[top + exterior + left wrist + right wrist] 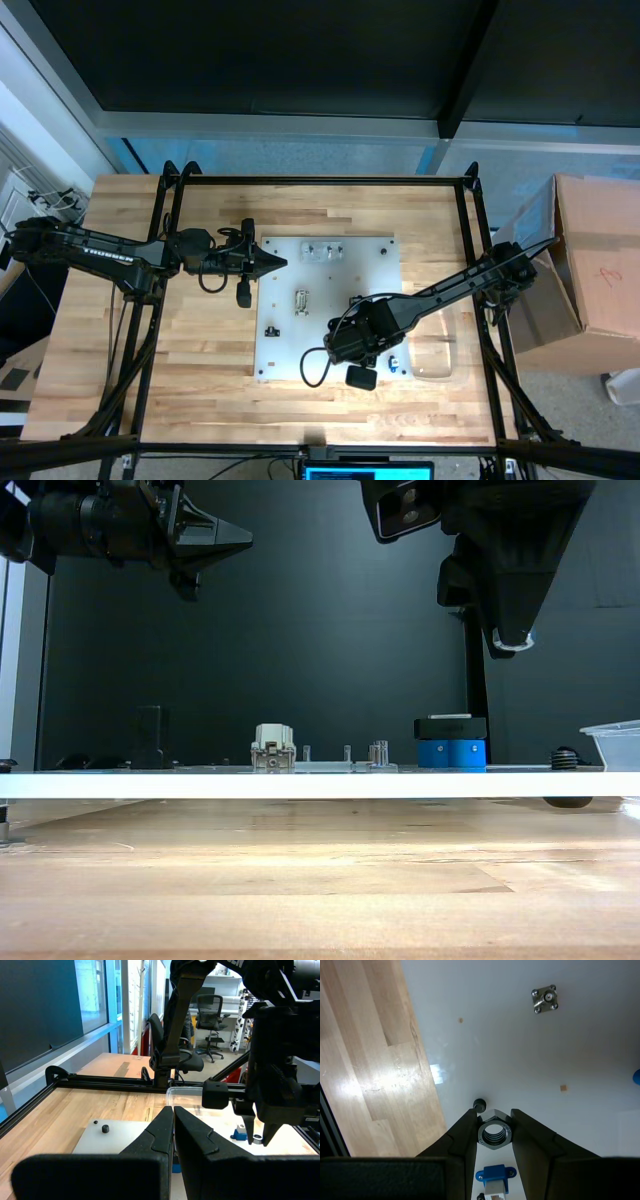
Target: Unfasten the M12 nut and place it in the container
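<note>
While the right tool (493, 1116) holds the silver nut (494, 1135) clear of its stud (566, 759), the left tool (278, 263) hovers by the board (345, 275). Its fingers (160, 1130) meet.

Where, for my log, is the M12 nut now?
Low view, right: the right gripper holds the M12 nut above the board, left of its bare stud; the left gripper hovers at the board's left edge.
</note>
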Robot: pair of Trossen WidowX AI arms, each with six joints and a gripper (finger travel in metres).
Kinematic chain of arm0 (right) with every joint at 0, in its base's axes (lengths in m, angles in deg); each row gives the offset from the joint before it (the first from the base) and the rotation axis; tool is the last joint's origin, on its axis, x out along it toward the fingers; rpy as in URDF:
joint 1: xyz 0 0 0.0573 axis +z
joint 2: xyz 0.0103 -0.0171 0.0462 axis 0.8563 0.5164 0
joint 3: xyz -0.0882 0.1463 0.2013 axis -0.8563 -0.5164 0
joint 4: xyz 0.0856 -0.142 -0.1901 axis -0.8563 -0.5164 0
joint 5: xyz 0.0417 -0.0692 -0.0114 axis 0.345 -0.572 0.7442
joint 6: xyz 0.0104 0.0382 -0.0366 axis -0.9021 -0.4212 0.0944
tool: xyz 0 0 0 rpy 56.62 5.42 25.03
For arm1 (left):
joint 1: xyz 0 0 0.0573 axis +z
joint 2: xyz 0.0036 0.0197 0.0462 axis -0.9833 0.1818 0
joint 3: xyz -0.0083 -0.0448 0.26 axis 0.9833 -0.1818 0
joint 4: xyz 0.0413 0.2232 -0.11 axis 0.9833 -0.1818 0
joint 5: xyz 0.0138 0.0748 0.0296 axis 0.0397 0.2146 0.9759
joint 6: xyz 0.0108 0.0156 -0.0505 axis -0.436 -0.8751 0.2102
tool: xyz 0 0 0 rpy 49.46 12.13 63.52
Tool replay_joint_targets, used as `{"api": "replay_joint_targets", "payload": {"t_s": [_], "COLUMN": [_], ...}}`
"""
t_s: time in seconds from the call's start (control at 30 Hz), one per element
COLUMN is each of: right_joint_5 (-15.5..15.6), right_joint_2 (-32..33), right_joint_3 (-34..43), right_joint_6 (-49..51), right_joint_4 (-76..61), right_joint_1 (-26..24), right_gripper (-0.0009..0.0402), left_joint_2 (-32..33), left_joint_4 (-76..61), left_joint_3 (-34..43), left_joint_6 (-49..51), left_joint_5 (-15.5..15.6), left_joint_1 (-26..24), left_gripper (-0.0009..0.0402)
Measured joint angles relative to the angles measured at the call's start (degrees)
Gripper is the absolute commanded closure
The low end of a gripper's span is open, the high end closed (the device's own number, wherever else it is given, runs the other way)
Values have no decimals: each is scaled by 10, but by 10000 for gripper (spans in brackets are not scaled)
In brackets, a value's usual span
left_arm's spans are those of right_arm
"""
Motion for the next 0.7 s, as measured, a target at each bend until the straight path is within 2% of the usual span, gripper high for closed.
{"api": "replay_joint_targets", "payload": {"t_s": [0.23,0.37,0.5,0.7], "right_joint_5": [-6,-25,-34,-32], "right_joint_2": [-38,-66,-92,-140], "right_joint_3": [-40,-70,-101,-153], "right_joint_6": [15,16,16,14], "right_joint_4": [0,0,5,13], "right_joint_1": [-10,-12,-15,-15], "right_gripper": [391,380,331,222], "left_joint_2": [0,0,0,0], "left_joint_4": [0,0,0,0], "left_joint_3": [0,0,0,0], "left_joint_6": [0,0,0,0], "left_joint_5": [0,0,0,0], "left_joint_1": [0,0,0,0], "left_gripper": [393,393,393,393]}}
